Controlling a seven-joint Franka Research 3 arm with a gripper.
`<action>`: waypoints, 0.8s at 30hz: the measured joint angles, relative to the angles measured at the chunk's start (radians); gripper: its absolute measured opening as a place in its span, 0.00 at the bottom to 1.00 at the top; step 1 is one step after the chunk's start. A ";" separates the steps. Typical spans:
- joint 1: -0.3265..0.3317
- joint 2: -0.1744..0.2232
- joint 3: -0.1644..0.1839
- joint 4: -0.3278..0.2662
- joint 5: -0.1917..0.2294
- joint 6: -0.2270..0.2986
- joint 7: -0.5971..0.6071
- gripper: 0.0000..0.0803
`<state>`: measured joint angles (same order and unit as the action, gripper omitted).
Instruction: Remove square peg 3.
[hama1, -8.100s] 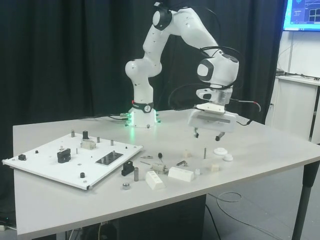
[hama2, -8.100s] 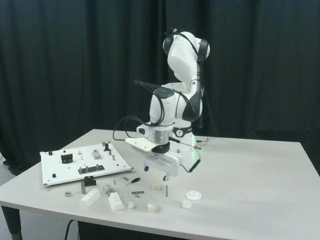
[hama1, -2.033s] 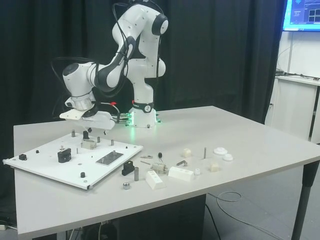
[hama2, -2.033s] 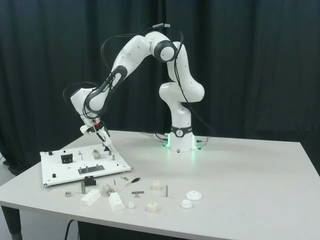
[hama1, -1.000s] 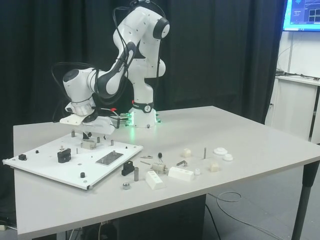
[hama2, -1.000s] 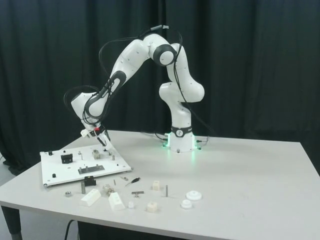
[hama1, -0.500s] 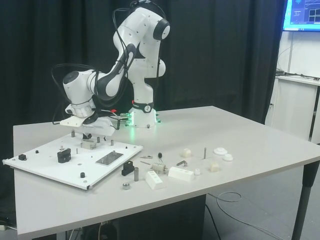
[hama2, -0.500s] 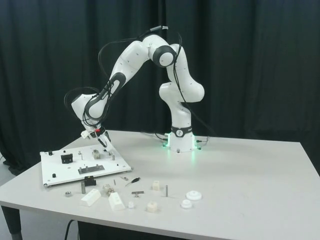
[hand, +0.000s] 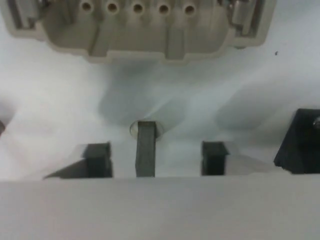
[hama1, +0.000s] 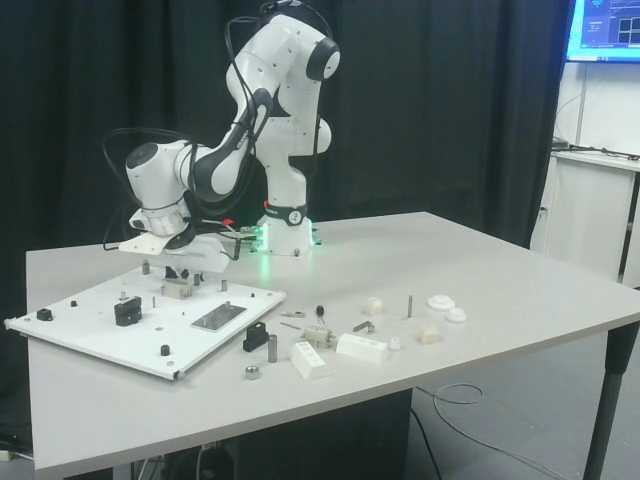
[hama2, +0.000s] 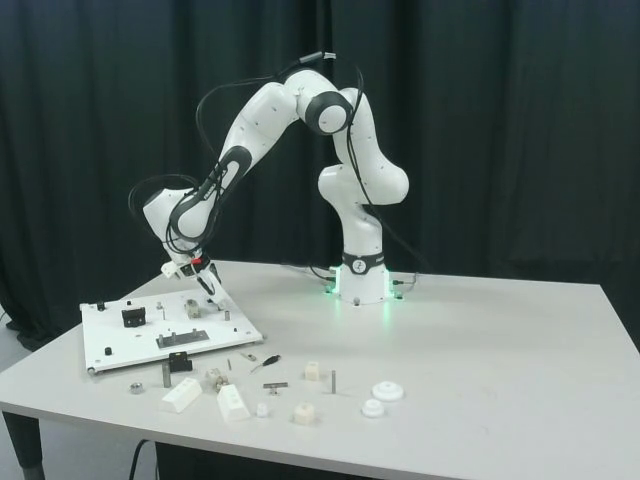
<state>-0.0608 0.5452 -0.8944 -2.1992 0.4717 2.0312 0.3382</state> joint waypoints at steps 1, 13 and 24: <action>0.000 0.000 0.000 0.000 0.001 0.000 0.000 0.62; -0.005 0.010 0.004 -0.002 0.040 -0.003 0.008 0.10; -0.005 0.010 0.004 -0.001 0.040 -0.005 0.011 0.10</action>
<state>-0.0660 0.5551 -0.8900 -2.2000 0.5117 2.0262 0.3493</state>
